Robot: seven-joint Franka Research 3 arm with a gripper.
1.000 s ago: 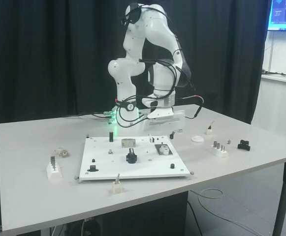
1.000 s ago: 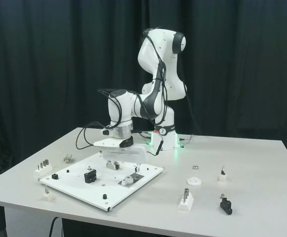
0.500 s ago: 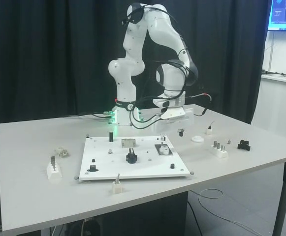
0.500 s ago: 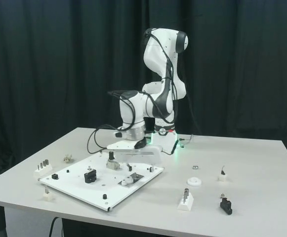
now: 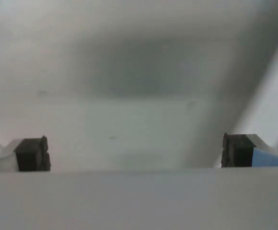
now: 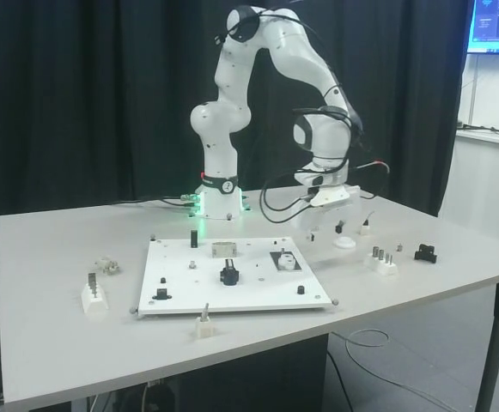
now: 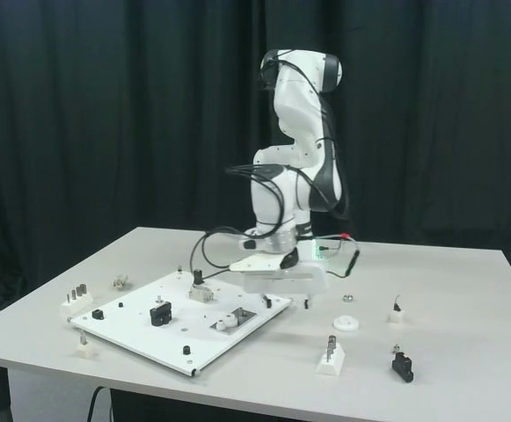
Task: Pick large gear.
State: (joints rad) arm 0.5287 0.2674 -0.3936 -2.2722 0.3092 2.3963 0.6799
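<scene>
The large gear [image 6: 345, 243] [image 7: 346, 323] is a flat white disc lying on the grey table, off the white board's edge. My gripper [image 6: 325, 229] [image 7: 287, 301] hangs low over the table between the board and the gear, a short way from the gear and not touching it. In the wrist view the gripper [image 5: 134, 153] is open, its black fingertips [image 5: 31, 154] spread wide with only bare table beneath them. The gear does not show in the wrist view.
The white board [image 6: 232, 287] [image 7: 132, 332] carries several small black and grey parts. Past the gear stand a white holder with pins [image 6: 383, 262] [image 7: 331, 359], a black part [image 6: 425, 253] [image 7: 402, 366] and a small white piece [image 6: 365, 227] [image 7: 397, 309]. Another white holder [image 6: 94, 297] sits at the table's far side.
The arm has swung from over the white board out past its edge toward the large gear. The gear has not moved.
</scene>
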